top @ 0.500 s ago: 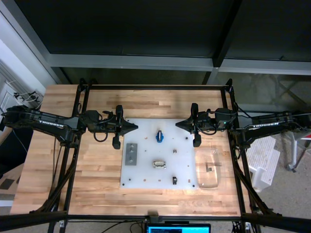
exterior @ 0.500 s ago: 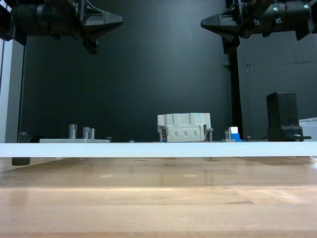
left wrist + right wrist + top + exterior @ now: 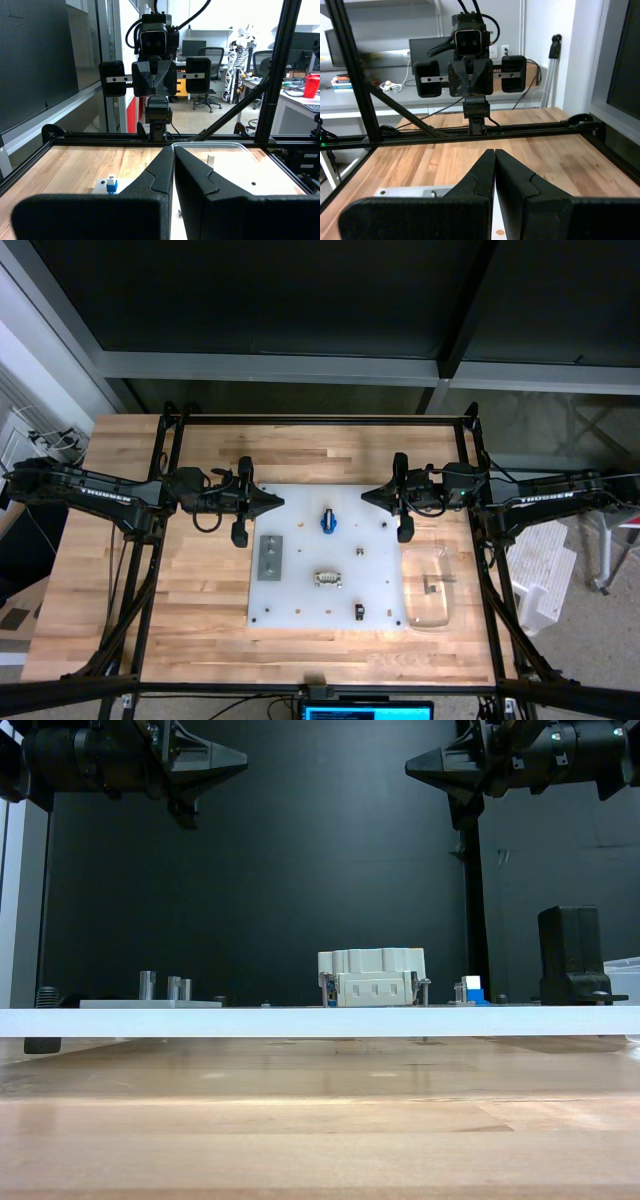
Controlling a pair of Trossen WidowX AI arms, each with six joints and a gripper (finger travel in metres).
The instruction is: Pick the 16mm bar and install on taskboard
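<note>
The taskboard is a white square plate lying in the middle of the table, seen edge-on in the low view. The 16mm bar is a tiny dark stub lying inside the clear tray just right of the board. My left gripper hovers shut and empty over the board's far left corner, high above it. Facing it, my right gripper hangs shut and empty over the far right part. Both wrist views show the fingers pressed together.
On the board stand a grey block with two holes, a blue fitting, a beige connector and a black socket. Black frame rails run along both sides of the wooden table.
</note>
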